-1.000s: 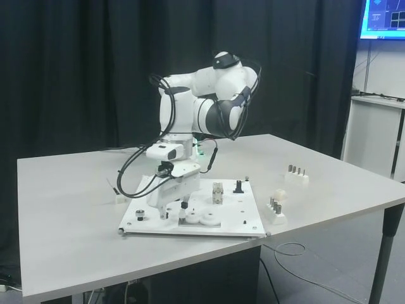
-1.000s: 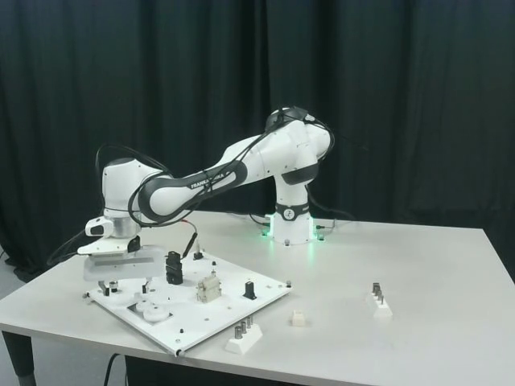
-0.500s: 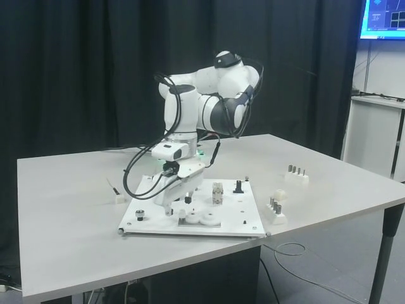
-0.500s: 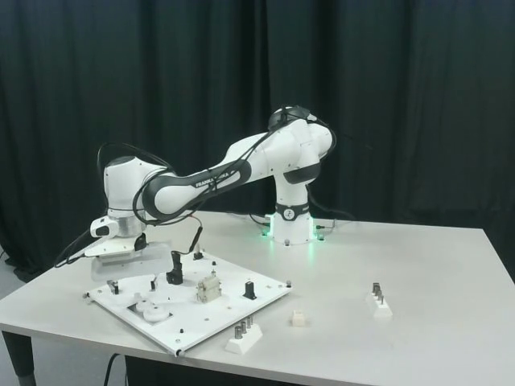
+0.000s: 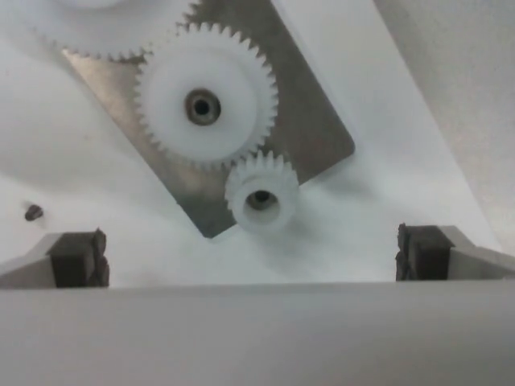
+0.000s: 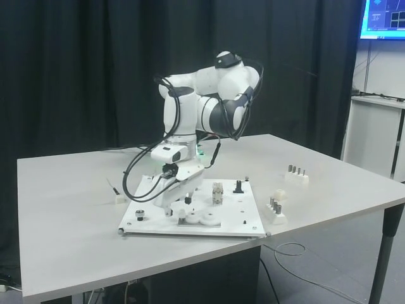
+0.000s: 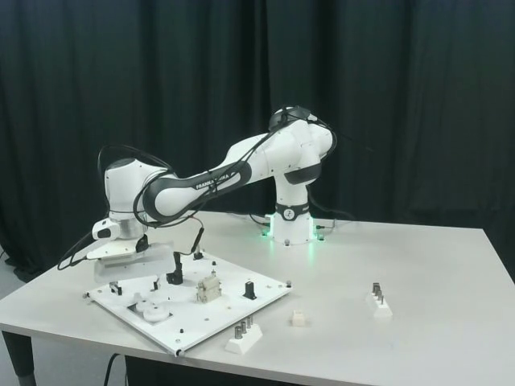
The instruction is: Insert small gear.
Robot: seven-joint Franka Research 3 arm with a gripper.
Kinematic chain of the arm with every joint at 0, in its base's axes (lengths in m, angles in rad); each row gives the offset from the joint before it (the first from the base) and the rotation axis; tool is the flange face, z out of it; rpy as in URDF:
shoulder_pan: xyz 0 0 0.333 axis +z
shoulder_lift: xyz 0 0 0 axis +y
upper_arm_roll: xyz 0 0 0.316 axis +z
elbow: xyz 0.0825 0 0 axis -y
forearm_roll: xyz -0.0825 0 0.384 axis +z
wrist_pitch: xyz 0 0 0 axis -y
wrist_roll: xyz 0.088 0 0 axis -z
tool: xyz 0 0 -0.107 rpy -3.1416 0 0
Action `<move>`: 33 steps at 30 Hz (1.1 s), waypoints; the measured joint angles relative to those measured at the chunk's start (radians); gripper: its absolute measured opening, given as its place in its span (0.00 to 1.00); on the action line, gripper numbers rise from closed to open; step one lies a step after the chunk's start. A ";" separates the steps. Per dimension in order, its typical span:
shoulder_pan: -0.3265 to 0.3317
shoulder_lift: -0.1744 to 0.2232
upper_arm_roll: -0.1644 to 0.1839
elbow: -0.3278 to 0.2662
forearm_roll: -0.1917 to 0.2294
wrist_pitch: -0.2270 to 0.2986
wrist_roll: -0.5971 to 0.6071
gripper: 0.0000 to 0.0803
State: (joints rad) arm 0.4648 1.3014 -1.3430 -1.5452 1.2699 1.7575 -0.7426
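**Kid:** Wrist view first! What just changed?

**Helper:** The arm (image 6: 209, 95) has gone up. A moment ago the pincer (image 5: 249, 257) was low over the white board (image 6: 234, 218). Now it hangs above it, and its two black fingertips (image 5: 76, 259) are wide apart with nothing between them.

**Kid:** So where is the small gear?

**Helper:** The small gear (image 5: 261, 193) is down on the grey plate (image 5: 310, 129), on the board's near left part. It sits on its peg, and I can see the peg's end in the hole in its middle.

**Kid:** Is it touching anything?

**Helper:** Yes. Its teeth meet the teeth of the big gear (image 5: 205, 104) just beside it.

**Kid:** What does it look like?

**Helper:** Small, white and round, with little teeth all around. It looks flat, not tipped.

**Kid:** Is the job done?

**Helper:** I think so. The gear is in and the pincer has let go. The board lies on the grey counter (image 6: 69, 190).
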 joint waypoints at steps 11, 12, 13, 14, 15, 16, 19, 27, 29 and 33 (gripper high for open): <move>0.000 0.000 0.005 -0.001 0.022 0.009 0.009 1.00; 0.000 0.000 0.005 -0.001 0.023 0.012 0.009 1.00; 0.000 0.000 0.006 -0.001 0.024 0.015 0.009 1.00; 0.000 0.000 0.007 -0.001 0.025 0.019 0.009 1.00; 0.000 0.000 0.009 -0.001 0.026 0.022 0.009 1.00; 0.000 0.000 0.010 -0.002 0.027 0.025 0.009 1.00; -0.001 0.000 0.014 -0.003 0.030 0.034 0.009 0.96; -0.001 0.000 0.019 -0.007 0.039 0.058 0.009 0.73; -0.001 0.000 0.019 -0.008 0.041 0.060 0.009 0.73; -0.001 0.000 0.020 -0.009 0.046 0.062 0.009 0.53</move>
State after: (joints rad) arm 0.4642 1.3010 -1.3235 -1.5538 1.3154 1.8197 -0.7336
